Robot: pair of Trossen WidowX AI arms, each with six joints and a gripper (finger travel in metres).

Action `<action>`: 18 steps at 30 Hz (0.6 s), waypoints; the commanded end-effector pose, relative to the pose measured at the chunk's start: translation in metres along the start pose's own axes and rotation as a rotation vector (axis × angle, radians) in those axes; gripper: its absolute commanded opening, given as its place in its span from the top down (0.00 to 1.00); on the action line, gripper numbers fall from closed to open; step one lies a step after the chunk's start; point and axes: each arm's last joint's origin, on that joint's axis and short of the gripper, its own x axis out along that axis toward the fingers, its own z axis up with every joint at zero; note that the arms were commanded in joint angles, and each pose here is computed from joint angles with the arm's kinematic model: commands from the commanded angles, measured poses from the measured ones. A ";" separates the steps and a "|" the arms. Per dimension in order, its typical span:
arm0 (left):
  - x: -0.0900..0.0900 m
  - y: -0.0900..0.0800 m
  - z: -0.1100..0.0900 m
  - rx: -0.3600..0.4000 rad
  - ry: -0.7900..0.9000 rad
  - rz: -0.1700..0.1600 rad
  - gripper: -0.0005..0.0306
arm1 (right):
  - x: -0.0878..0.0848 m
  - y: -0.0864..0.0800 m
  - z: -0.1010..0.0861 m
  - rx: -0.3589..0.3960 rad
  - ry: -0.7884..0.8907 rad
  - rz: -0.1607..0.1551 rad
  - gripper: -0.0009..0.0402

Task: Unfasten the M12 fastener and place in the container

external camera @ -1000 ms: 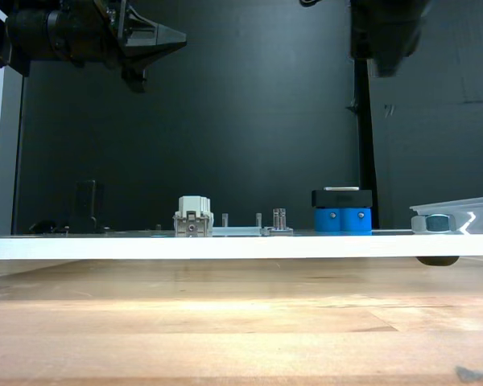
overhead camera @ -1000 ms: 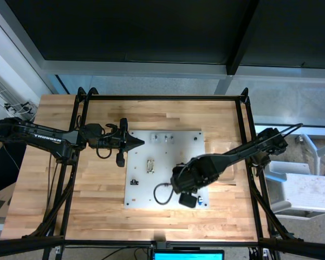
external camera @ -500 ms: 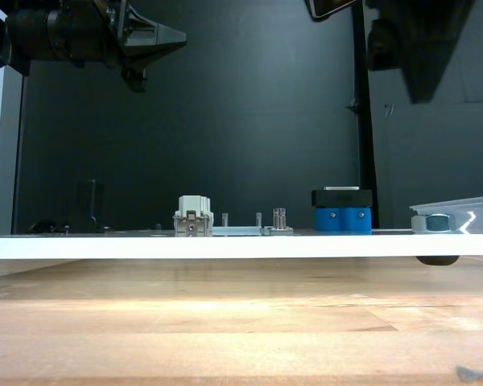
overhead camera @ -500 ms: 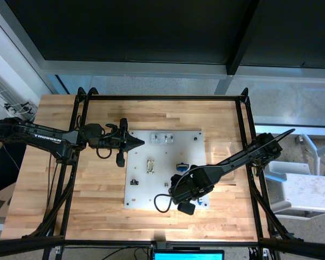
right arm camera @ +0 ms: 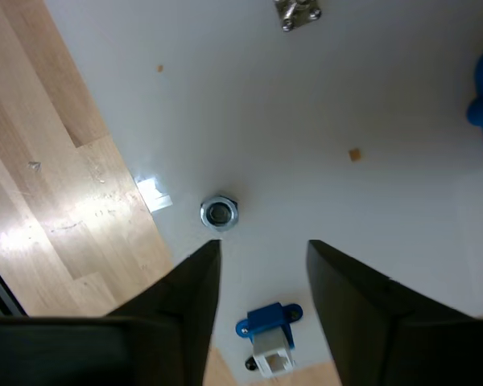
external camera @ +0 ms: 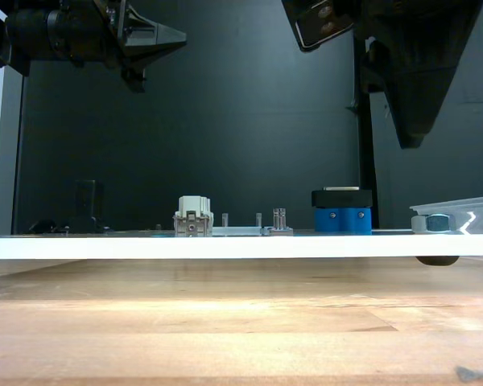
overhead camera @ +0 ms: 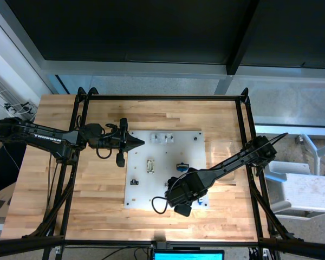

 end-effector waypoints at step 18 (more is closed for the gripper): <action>0.000 0.000 0.000 0.000 0.000 0.000 0.98 | 0.029 0.008 -0.001 -0.040 0.010 -0.043 0.33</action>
